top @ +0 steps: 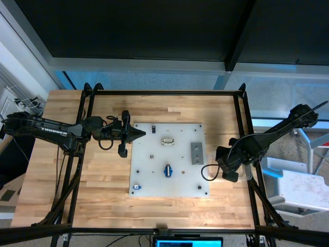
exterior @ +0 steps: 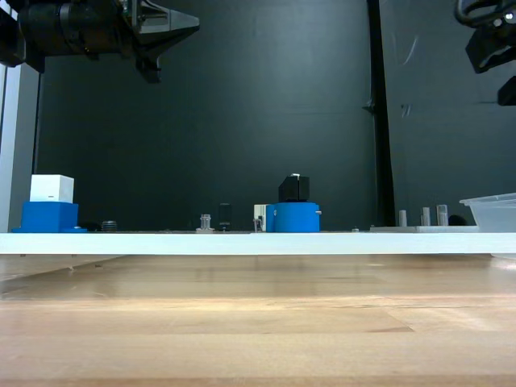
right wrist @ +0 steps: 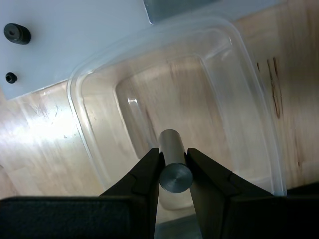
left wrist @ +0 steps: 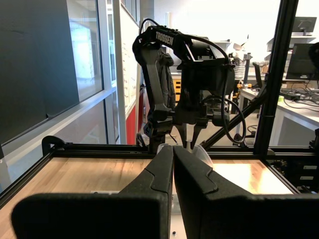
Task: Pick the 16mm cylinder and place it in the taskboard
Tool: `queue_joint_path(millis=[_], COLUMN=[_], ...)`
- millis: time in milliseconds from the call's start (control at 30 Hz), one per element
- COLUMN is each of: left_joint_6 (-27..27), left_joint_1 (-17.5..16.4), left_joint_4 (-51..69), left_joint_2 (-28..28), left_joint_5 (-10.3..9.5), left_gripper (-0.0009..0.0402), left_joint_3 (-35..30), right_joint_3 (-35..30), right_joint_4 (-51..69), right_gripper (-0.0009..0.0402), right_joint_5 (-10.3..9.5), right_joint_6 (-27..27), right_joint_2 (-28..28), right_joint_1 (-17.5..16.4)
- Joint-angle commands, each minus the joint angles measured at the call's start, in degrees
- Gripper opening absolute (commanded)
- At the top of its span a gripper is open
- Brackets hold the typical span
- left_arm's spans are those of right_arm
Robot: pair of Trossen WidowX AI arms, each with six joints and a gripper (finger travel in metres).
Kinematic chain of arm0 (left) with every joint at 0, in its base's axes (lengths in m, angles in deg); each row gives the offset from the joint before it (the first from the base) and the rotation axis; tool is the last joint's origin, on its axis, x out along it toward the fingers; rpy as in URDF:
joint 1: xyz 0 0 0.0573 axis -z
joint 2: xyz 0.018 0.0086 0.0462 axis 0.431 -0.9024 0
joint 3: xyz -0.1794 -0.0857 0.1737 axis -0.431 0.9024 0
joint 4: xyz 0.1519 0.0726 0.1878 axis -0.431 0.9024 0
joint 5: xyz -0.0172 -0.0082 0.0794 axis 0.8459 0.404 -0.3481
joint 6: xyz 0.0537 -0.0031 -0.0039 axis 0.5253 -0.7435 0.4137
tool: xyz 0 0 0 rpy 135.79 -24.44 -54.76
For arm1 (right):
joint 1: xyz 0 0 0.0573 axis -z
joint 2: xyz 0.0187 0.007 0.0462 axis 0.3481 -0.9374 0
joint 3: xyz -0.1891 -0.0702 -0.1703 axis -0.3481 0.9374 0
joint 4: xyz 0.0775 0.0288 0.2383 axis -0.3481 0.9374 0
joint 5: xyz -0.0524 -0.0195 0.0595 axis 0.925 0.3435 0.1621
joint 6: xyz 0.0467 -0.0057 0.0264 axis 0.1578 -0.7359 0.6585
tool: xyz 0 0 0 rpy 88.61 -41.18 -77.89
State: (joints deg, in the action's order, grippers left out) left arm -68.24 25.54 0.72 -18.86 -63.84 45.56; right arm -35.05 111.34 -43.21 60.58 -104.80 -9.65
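Note:
The 16mm cylinder [right wrist: 171, 149], a short grey metal peg, is pinched between the fingers of my right gripper [right wrist: 173, 167], which is shut on it. It hangs above the clear plastic tray [right wrist: 87, 144], just off the taskboard's [right wrist: 75, 40] edge. In the high view the right gripper [top: 231, 171] sits by the right edge of the white taskboard [top: 154, 177]. My left gripper [top: 140, 133] is shut with nothing in it, held high over the board's left edge [exterior: 187, 27]; its fingers [left wrist: 162, 169] press together.
On the board stand a blue part [top: 168, 171], a grey block [top: 197, 153] and a pale connector [top: 167, 141]. The tray [exterior: 493, 211] rests at the board's right. A black frame [top: 241, 103] rings the table.

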Motion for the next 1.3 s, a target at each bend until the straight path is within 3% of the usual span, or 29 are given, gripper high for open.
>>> queue_joint_path(millis=[33, 233, 733, 900, 1233, 1300], left_joint_6=[0.0, 0.0, 0.0, 0.0, 0.0, 0.0], left_joint_1=[0.0, 0.0, 0.0, 0.0, 0.0, 0.0], left_joint_4=[0.0, 0.0, 0.0, 0.0, 0.0, 0.0], left_joint_2=[0.0, 0.0, 0.0, 0.0, 0.0, 0.0], left_joint_5=[0.02, 0.02, 0.02, 0.02, 0.02, 0.02], left_gripper=[0.0000, 0.0000, 0.0000, 0.0000, 0.0000, 0.0000], left_joint_3=[0.0, 0.0, 0.0, 0.0, 0.0, 0.0], right_joint_3=[-1.1, -4.3, -12.2, -13.8, -18.0, -18.8], right_joint_4=[-0.3, -1.0, -4.4, -5.8, -7.0, -7.2], right_gripper=[0.0027, 0.0027, 0.0027, 0.0027, 0.0027, 0.0027], right_joint_5=[0.07, 1.36, 0.90, -0.46, -0.74, -1.62], right_joint_6=[-3.2, -7.7, -18.6, -20.2, -22.0, -22.2], right_joint_2=[-2.1, -6.3, -16.0, -18.8, -23.9, -24.7], right_joint_1=[1.0, 3.0, 8.2, 9.1, 10.0, 10.1])
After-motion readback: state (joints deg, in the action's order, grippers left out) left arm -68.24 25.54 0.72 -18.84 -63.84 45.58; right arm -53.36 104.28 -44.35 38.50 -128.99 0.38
